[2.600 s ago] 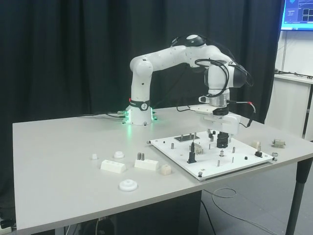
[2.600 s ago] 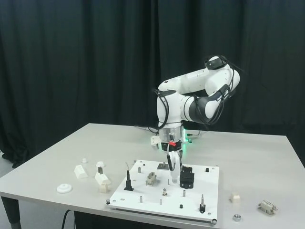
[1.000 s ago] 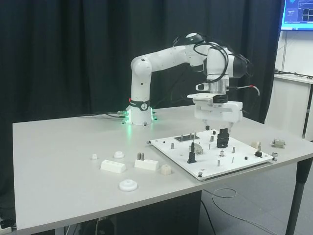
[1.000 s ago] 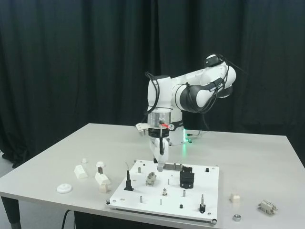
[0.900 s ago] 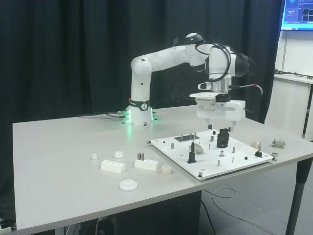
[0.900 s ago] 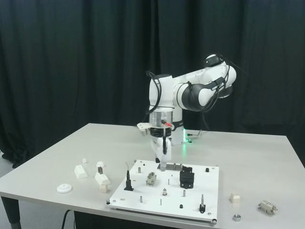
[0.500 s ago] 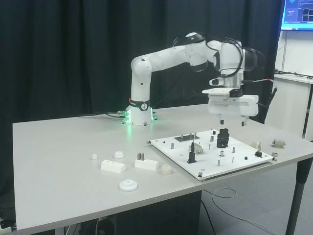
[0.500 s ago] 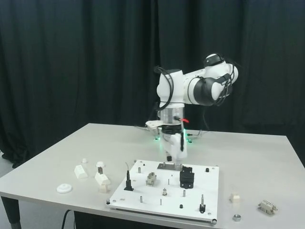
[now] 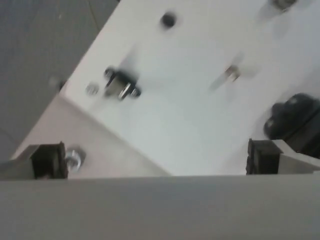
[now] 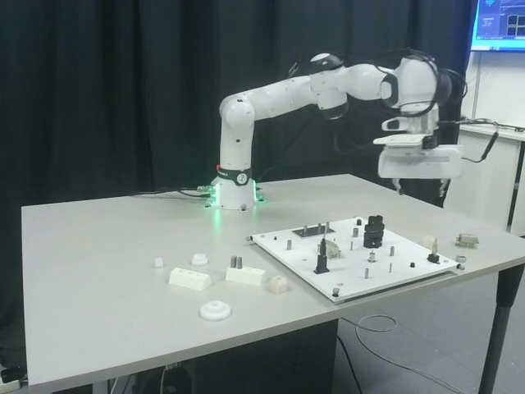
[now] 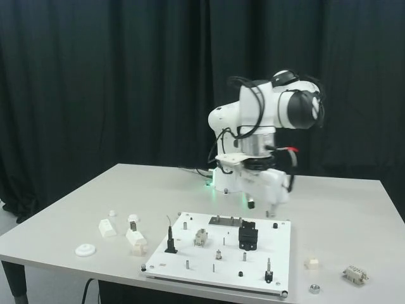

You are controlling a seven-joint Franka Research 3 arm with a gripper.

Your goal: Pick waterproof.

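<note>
hand (image 10: 419,188): fingers spread, holding nothing | hangs high over white board (image 10: 353,256) edge, likely heading for the connector (image 11: 355,274) lying on bench (image 10: 98,246) beyond

White board (image 10: 353,264) on grey table (image 10: 98,287)

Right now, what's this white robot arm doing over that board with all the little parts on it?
The white Franka arm's gripper hangs in the air above the far edge of the white square assembly board, holding nothing. Its fingers are open. The black blocky connector stands untouched on the board, and the small grey connector lies off the board on the grey table. Nothing has been picked yet.
</note>
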